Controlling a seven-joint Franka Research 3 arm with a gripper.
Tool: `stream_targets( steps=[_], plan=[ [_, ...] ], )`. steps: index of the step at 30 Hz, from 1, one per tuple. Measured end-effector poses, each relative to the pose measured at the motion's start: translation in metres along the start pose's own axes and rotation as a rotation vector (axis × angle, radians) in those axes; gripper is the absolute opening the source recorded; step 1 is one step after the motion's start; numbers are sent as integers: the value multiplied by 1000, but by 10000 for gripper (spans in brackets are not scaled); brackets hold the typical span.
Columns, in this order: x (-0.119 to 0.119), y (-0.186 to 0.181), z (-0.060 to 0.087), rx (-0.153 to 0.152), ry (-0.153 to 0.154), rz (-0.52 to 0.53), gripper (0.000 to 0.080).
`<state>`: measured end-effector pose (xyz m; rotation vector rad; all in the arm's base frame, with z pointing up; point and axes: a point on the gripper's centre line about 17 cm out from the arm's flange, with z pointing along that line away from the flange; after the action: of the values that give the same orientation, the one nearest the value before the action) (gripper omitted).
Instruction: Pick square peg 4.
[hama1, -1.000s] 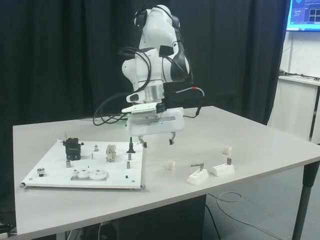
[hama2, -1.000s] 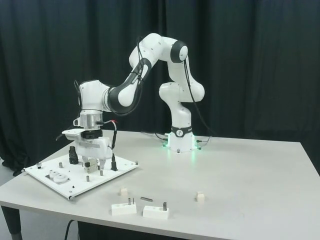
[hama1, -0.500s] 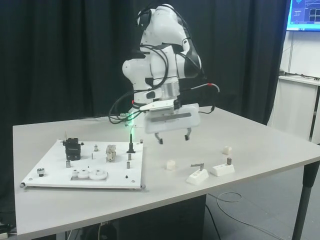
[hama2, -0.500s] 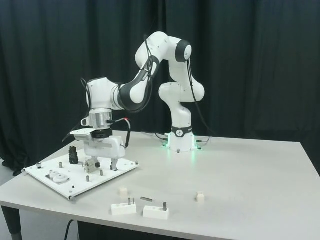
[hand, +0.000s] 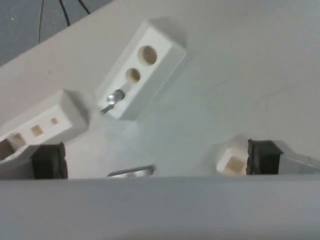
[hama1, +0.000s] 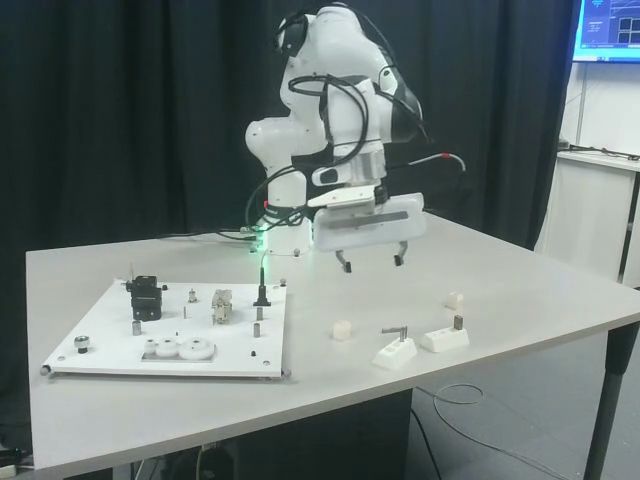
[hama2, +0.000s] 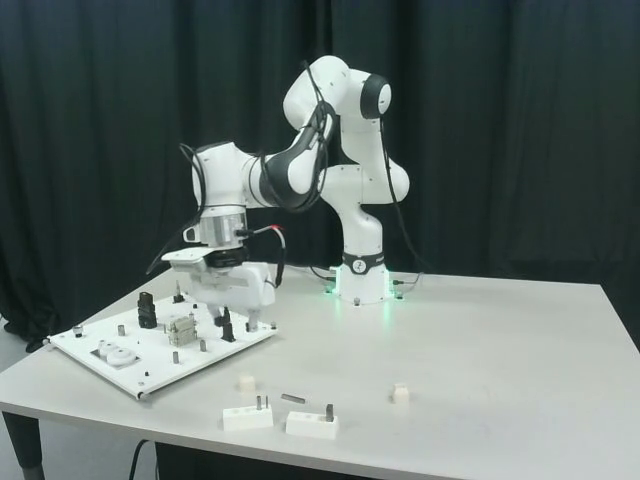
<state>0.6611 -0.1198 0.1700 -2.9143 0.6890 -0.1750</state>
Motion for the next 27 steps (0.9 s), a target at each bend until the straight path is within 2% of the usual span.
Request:
stream_targets(
  steps=[11,16,21,27],
  plan=[
    [-18,-36,3,-6,-29,90,800],
    [-28,-57,7,-10,-36,162,800],
    [-37,-72,11,-45,-33,265,800],
    [-48,-87,14,-95,-15,393,800]
  ],
)
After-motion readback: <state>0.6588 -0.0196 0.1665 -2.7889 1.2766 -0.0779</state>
